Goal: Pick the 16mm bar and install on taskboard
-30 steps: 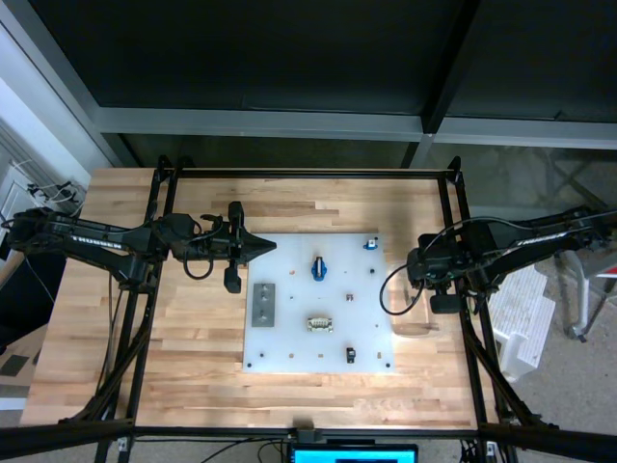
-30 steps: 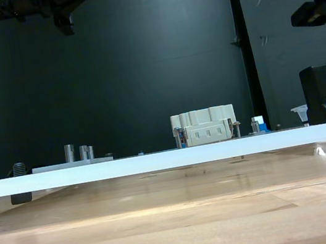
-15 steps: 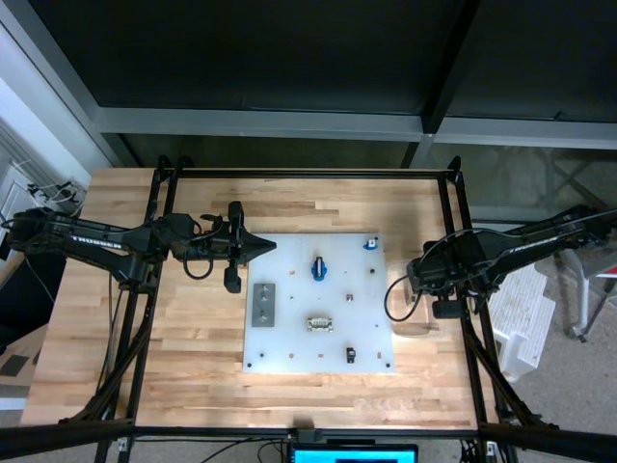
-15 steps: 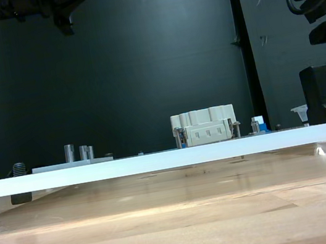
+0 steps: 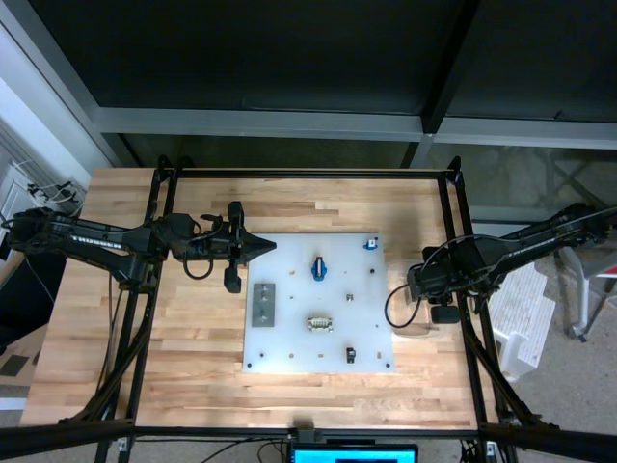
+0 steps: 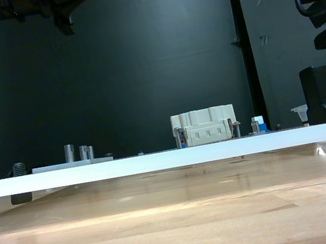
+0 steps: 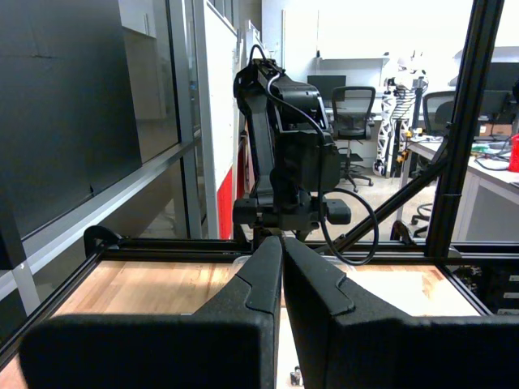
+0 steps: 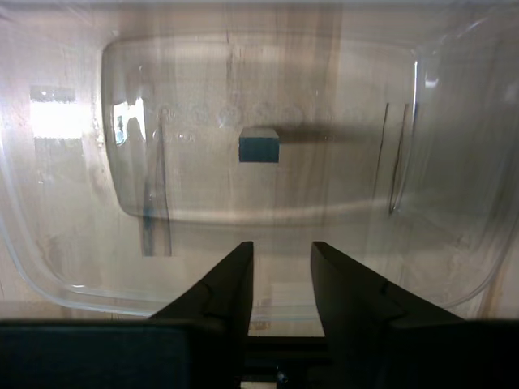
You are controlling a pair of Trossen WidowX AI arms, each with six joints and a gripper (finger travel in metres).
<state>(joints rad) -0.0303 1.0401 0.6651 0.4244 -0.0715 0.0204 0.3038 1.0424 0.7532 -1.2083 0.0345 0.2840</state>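
Note:
A small blue-grey, square-faced piece (image 8: 259,148), which I take for the 16mm bar, lies free on the floor of a clear plastic bin (image 8: 122,243); I cannot tell whether it stands or lies flat. My right gripper (image 8: 281,258) hangs open above it with nothing between its fingers (image 8: 231,279). From above, the right gripper (image 5: 417,288) is over the bin (image 5: 413,328), just right of the white taskboard (image 5: 289,352). My left gripper (image 5: 260,248) hovers at the board's far left corner, its fingers (image 7: 263,271) shut on nothing.
The board carries a grey block with holes (image 5: 264,304), a blue knob (image 5: 319,268), a beige connector (image 5: 320,324) and a black block (image 5: 352,355). The black frame's posts (image 5: 461,318) run along both table sides. In the low view the right gripper (image 6: 325,7) hangs high.
The right gripper has shifted toward the near edge and sunk lower over the clear bin. The left arm has not moved.

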